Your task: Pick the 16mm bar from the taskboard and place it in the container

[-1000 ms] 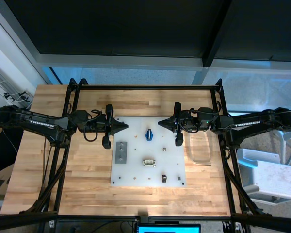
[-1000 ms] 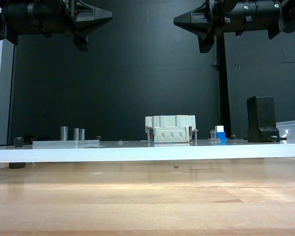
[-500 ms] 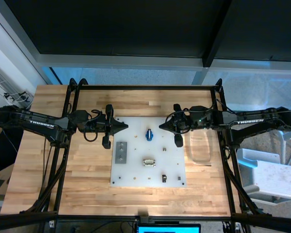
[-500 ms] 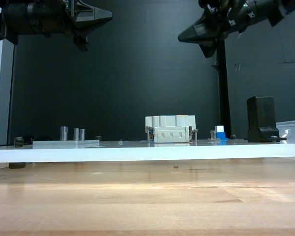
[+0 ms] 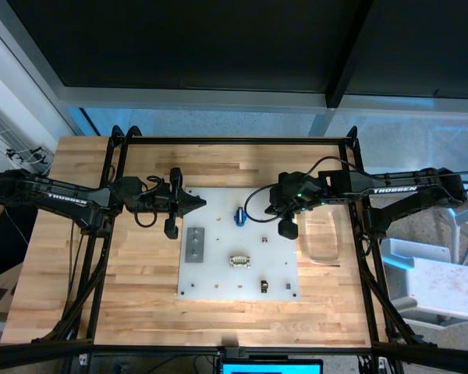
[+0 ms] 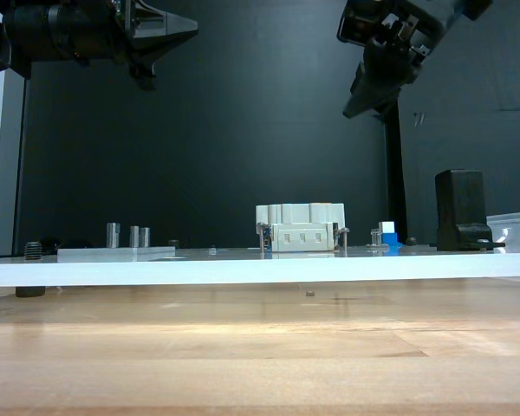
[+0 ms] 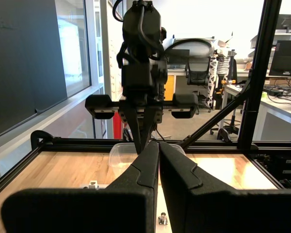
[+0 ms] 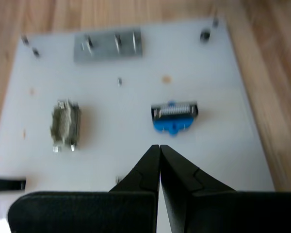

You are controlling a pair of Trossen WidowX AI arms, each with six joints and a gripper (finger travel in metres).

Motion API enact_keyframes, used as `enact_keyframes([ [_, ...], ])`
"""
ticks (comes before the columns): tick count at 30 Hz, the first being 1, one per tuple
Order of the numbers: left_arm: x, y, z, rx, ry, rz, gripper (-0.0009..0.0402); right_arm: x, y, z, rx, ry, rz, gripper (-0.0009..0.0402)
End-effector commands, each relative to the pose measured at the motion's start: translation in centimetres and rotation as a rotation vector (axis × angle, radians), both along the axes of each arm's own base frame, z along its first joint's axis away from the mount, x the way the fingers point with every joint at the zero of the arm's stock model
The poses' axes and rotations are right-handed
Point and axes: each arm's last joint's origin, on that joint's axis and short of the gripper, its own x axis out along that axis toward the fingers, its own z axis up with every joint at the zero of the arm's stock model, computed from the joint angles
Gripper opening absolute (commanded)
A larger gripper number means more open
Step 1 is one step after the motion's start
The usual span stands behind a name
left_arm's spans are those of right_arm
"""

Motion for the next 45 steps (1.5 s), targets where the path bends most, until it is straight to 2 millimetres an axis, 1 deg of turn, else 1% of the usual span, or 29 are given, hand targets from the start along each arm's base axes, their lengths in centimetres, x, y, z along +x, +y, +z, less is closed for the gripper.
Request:
enact_keyframes([
  [1, 0.0, 0.0, 0.0, 0.000, 0.000, 0.000, 0.0000, 0.3, 0.0, 0.0, 0.001, 0.097, 0.000, 0.0000],
  [8, 0.0, 0.0, 0.0, 0.000, 0.000, 0.000, 0.0000, 1.1, 0.1, 0.0, -0.001, 0.254, 0.008, 0.0000],
  [16, 0.0, 0.0, 0.0, 0.000, 0.000, 0.000, 0.0000, 1.0, 0.1, -0.8, 0.000, 0.405, 0.011, 0.0000],
  [23, 0.0, 0.0, 0.0, 0.000, 0.000, 0.000, 0.0000, 0.5, 0.2, -0.9, 0.000, 0.455, 0.014, 0.0000],
  [28, 0.0, 0.0, 0.0, 0.000, 0.000, 0.000, 0.0000, 0.7, 0.3, -1.3, 0.000, 0.483, 0.017, 0.0000],
  [40, 0.0, 0.0, 0.0, 0.000, 0.000, 0.000, 0.0000, 0.8, 0.6, -1.4, -0.002, 0.493, 0.025, 0.0000],
  [45, 0.0, 0.0, 0.0, 0.000, 0.000, 0.000, 0.0000, 0.7, 1.2, -1.4, 0.008, 0.494, 0.018, 0.0000],
])
